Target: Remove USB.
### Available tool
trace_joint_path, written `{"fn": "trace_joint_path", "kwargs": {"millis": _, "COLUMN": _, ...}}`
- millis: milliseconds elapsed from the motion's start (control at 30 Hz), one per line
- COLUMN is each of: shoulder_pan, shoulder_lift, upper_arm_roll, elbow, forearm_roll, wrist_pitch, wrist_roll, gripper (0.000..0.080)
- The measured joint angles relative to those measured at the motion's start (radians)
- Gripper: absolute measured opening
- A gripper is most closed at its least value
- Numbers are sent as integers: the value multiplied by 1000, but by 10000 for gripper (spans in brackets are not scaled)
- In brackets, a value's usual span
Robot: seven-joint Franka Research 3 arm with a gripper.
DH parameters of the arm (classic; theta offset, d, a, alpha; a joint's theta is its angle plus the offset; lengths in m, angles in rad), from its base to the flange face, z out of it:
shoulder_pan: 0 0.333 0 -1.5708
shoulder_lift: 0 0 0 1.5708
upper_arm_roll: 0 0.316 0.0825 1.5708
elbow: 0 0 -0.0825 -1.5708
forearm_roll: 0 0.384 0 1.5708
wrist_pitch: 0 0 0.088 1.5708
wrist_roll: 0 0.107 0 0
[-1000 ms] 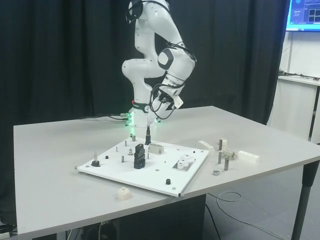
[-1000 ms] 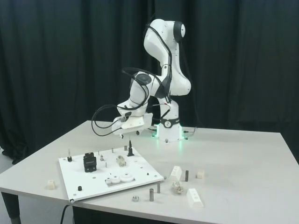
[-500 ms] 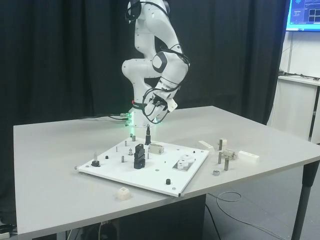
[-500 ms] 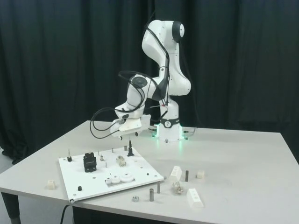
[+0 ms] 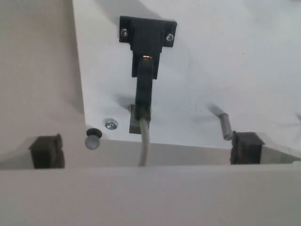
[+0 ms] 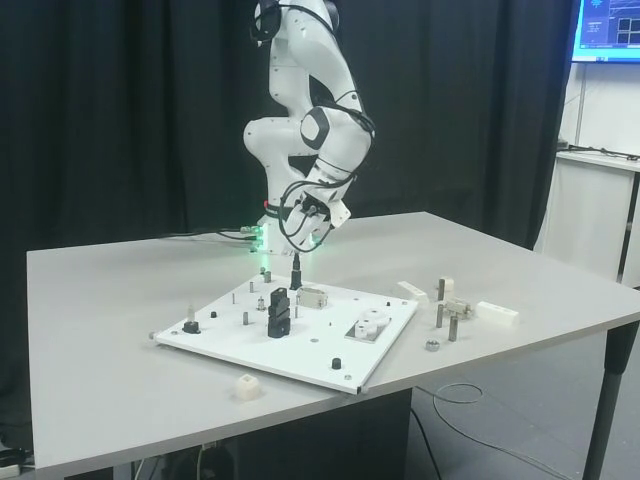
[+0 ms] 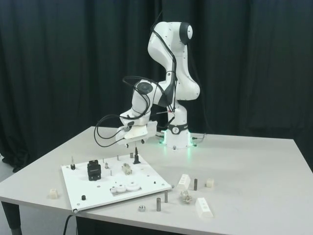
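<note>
1. Black pads tip the pincer (image 5: pixel 146 150), and in the wrist view we see them standing well apart, one on either side of the plug, clamped on nothing and touching nothing.
2. We read the pincer as hovering above the USB plug (image 5: pixel 145 77), with clear air between the fingers (image 5: pixel 245 147) and the plug body; in the room views it hangs just over the far edge of the white board (image 6: pixel 390 325).
3. We find the plug standing upright in its black socket block (image 5: pixel 147 32), which is screwed to the board, with a short grey cable (image 5: pixel 144 141) rising from its top toward the wrist.
4. We judge the plug light, stiff and hard-shelled, probably a little smooth; the socket's friction, not weight, is what will resist us.
5. We would take hold on the two flat sides of the black body, low and close to the socket, never on the limp cable, which would bend and slip.
6. We would pull straight along the plug's axis, since tilting could jam it.
7. Around the board, loose white blocks (image 7: pixel 204 207) and pegs lie on the grey bench (image 7: pixel 254 171), well apart from the plug.
</note>
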State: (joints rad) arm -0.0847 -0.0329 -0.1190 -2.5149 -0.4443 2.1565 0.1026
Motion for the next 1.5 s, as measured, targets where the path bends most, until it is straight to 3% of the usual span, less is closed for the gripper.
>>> {"fn": "trace_joint_path", "kwargs": {"millis": 167, "shoulder_pan": 0, "shoulder_lift": 0, "upper_arm_roll": 0, "elbow": 0, "forearm_roll": 4, "wrist_pitch": 0, "wrist_roll": 0, "gripper": 800}}
{"fn": "trace_joint_path", "kwargs": {"millis": 200, "shoulder_pan": 0, "shoulder_lift": 0, "upper_arm_roll": 0, "elbow": 0, "forearm_roll": 5, "wrist_pitch": 0, "wrist_roll": 0, "gripper": 700}}
{"fn": "trace_joint_path", "kwargs": {"millis": 233, "shoulder_pan": 0, "shoulder_lift": 0, "upper_arm_roll": 0, "elbow": 0, "forearm_roll": 6, "wrist_pitch": 0, "wrist_roll": 0, "gripper": 532}}
{"fn": "trace_joint_path", "kwargs": {"millis": 433, "shoulder_pan": 0, "shoulder_lift": 0, "upper_arm_roll": 0, "elbow": 0, "forearm_roll": 8, "wrist_pitch": 0, "wrist_roll": 0, "gripper": 532}}
{"fn": "trace_joint_path", "kwargs": {"millis": 467, "shoulder_pan": 0, "shoulder_lift": 0, "upper_arm_roll": 0, "elbow": 0, "forearm_roll": 8, "wrist_pitch": 0, "wrist_roll": 0, "gripper": 344}}
{"fn": "trace_joint_path", "kwargs": {"millis": 600, "shoulder_pan": 1, "shoulder_lift": -1, "upper_arm_roll": 0, "elbow": 0, "forearm_roll": 11, "wrist_pitch": -2, "wrist_roll": 0, "gripper": 344}}
{"fn": "trace_joint_path", "kwargs": {"millis": 633, "shoulder_pan": 1, "shoulder_lift": -1, "upper_arm_roll": 0, "elbow": 0, "forearm_roll": 12, "wrist_pitch": -3, "wrist_roll": 0, "gripper": 156}}
{"fn": "trace_joint_path", "kwargs": {"millis": 867, "shoulder_pan": 2, "shoulder_lift": -2, "upper_arm_roll": 0, "elbow": 1, "forearm_roll": 20, "wrist_pitch": -7, "wrist_roll": 0, "gripper": 156}}
{"fn": "trace_joint_path", "kwargs": {"millis": 900, "shoulder_pan": 2, "shoulder_lift": -2, "upper_arm_roll": 0, "elbow": 1, "forearm_roll": 20, "wrist_pitch": -7, "wrist_roll": 0, "gripper": 42}}
{"fn": "trace_joint_path", "kwargs": {"millis": 967, "shoulder_pan": 2, "shoulder_lift": -2, "upper_arm_roll": 0, "elbow": 1, "forearm_roll": 21, "wrist_pitch": -8, "wrist_roll": 0, "gripper": 25}}
{"fn": "trace_joint_path", "kwargs": {"millis": 1500, "shoulder_pan": 3, "shoulder_lift": -2, "upper_arm_roll": -2, "elbow": 4, "forearm_roll": 21, "wrist_pitch": -37, "wrist_roll": -28, "gripper": 25}}
